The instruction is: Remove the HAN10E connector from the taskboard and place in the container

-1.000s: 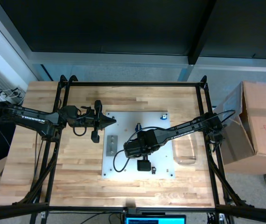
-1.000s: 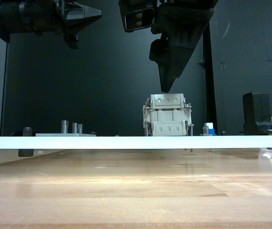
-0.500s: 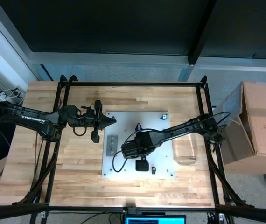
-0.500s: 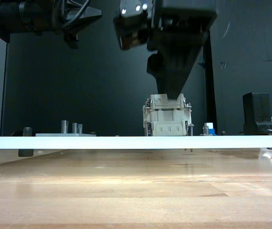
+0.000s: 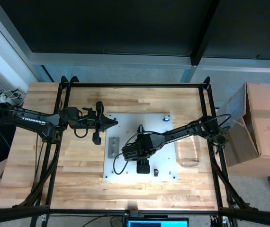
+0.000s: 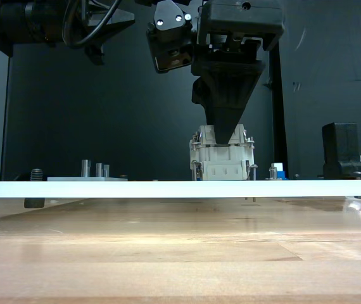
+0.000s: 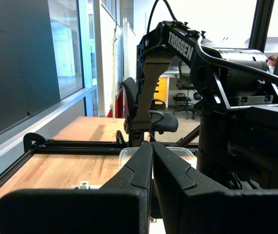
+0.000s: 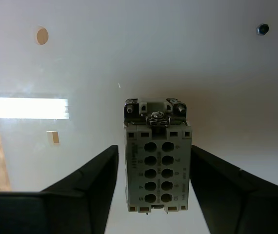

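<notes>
One connector [image 6: 222, 158] sits upright in its seat on the white board [image 5: 125, 171], near the middle of the tabletop [image 5: 78, 161]. Its upper face shows ten round holes, in two rows of five.

The right hand [image 6: 225, 134] is directly above the connector and points down. Its two fingers [image 8: 80, 185] are spread fairly wide, one at each side of the connector's top. A thin gap shows beside one finger, so the connector is not gripped.

The left hand [image 5: 110, 122] hovers high over the far-left edge of the board, its two fingers pressed together, holding nothing.

One clear container [image 5: 188, 153] stands just right of the board. The board also carries three short metal pins [image 6: 95, 170] toward the left and one black block [image 6: 342, 152] toward the right. One cardboard box [image 5: 260, 125] stands beyond the right edge of the tabletop.
</notes>
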`<state>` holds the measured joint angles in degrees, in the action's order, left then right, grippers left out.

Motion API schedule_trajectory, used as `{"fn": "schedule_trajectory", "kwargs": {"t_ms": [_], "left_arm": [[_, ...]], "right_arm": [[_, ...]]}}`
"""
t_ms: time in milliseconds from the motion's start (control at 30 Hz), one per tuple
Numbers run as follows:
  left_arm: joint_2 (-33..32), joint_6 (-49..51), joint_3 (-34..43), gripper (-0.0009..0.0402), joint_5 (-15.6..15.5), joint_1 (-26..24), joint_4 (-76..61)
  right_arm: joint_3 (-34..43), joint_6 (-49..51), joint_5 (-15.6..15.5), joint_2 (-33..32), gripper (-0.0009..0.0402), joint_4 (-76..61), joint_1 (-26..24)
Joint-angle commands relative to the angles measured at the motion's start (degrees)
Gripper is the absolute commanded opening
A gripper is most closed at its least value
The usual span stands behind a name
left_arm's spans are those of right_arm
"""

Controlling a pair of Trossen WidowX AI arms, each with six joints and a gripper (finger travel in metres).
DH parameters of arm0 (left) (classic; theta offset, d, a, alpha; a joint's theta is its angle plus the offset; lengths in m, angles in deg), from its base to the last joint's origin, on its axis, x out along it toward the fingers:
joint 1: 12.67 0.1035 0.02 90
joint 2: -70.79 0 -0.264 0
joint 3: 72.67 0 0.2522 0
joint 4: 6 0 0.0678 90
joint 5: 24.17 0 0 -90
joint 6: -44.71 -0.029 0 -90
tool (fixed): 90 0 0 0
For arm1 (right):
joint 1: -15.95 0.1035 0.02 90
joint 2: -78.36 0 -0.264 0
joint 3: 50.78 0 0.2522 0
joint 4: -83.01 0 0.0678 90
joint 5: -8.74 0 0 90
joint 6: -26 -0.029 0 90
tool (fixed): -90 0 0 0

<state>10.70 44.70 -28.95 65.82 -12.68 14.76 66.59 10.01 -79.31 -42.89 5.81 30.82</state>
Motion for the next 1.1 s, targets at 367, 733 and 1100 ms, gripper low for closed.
{"fn": "schedule_trajectory", "kwargs": {"t_ms": [367, 733, 1100], "left_arm": [[0.0, 0.0, 0.0, 0.0000, 0.0, 0.0, 0.0], [0.0, 0.0, 0.0, 0.0000, 0.0, 0.0, 0.0], [0.0, 0.0, 0.0, 0.0000, 0.0, 0.0, 0.0]], "right_arm": [[0.0, 0.4, -0.5, 0.1, 0.0047, -0.2, 0.0], [0.0, 1.5, -0.4, 3.2, 0.0016, -0.7, 0.0], [0.0, 1.4, -0.4, 8.2, 0.0016, -2.4, 0.0]]}}
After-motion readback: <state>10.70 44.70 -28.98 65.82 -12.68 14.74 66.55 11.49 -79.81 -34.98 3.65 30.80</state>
